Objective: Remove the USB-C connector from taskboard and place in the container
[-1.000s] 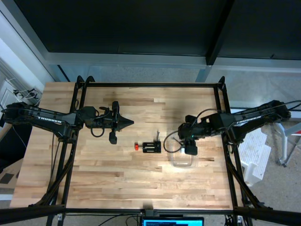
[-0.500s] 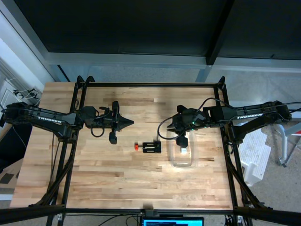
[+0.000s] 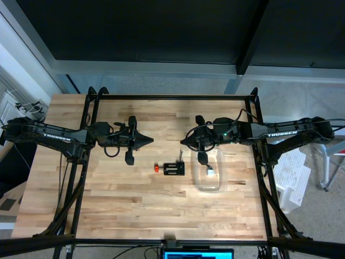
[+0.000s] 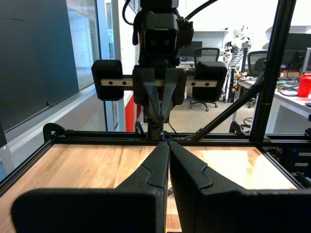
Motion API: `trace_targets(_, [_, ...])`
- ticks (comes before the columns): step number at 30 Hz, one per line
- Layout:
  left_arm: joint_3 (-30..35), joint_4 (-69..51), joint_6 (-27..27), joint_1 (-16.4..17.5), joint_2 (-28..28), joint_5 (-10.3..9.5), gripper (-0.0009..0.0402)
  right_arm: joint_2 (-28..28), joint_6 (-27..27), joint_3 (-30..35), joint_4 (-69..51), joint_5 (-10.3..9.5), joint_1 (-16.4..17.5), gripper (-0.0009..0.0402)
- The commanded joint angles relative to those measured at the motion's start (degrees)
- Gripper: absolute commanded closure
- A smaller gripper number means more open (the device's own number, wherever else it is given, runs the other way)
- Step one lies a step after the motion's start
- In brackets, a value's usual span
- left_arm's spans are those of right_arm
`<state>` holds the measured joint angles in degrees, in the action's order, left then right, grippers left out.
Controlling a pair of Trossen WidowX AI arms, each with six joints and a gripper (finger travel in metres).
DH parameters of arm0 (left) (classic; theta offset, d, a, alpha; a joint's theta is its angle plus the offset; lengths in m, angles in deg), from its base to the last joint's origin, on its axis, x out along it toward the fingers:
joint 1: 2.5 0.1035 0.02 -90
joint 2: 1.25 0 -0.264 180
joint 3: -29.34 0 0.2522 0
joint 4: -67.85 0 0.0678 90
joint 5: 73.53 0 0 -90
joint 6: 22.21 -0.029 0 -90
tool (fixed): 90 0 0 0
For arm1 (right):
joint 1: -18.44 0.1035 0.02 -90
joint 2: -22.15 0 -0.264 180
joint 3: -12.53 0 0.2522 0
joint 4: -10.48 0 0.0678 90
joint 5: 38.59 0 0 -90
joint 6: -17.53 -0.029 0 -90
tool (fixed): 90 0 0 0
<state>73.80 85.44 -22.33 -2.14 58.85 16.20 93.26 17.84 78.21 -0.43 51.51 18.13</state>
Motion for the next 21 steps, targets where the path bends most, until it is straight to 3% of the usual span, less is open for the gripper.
trace_targets(1, [0.0,0.0,0.0,0.0,0.0,0.02,0.0393,-1.1,0.0,-2.2,5.2,-1.29,-1.0,0.0393])
trace_targets(8, [0.0,0.0,0.0,0.0,0.0,0.02,0.0393,-3.8,0.0,-7.1,13.9,-1.66,-3.1,0.0393])
trace_targets(21, [0.0,0.0,0.0,0.0,0.0,0.02,0.0393,-8.6,-0.1,-15.2,23.3,-1.64,-3.1,0.0393])
